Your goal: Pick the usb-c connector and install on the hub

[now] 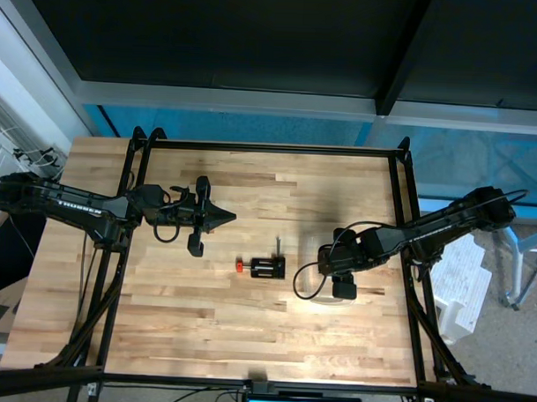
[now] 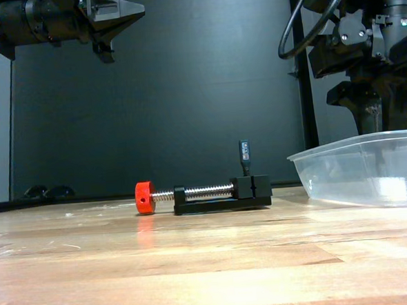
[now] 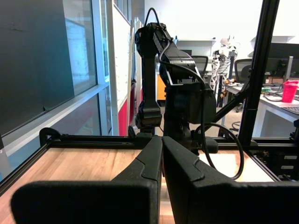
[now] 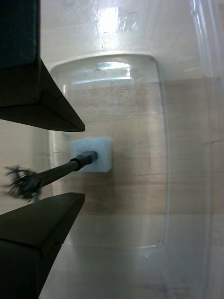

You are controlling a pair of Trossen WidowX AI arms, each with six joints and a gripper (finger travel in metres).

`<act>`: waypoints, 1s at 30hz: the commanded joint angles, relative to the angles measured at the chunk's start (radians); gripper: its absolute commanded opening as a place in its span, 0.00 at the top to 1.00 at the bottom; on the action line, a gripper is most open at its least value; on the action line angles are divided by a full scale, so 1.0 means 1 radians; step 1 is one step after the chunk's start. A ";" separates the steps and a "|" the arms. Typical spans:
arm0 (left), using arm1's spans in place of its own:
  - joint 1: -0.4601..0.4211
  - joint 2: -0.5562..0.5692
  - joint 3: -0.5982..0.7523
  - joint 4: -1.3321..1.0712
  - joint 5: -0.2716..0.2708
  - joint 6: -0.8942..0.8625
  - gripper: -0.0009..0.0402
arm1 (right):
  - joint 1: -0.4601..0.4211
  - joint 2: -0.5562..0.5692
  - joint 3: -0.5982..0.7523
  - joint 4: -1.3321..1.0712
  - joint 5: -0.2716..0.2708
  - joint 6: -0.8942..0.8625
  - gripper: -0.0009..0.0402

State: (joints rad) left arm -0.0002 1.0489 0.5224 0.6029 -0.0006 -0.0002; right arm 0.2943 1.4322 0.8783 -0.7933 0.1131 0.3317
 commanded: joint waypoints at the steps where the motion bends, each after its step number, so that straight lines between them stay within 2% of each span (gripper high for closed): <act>1: 0.000 0.000 0.000 0.000 0.000 0.000 0.98 | 0.001 0.012 -0.014 0.011 0.000 0.001 0.54; 11: 0.000 0.000 0.000 0.000 0.000 0.000 0.98 | 0.009 0.017 -0.045 0.064 0.002 0.003 0.55; 30: 0.000 0.000 0.000 0.000 0.000 0.000 0.98 | 0.011 0.017 -0.045 0.076 0.003 0.003 0.82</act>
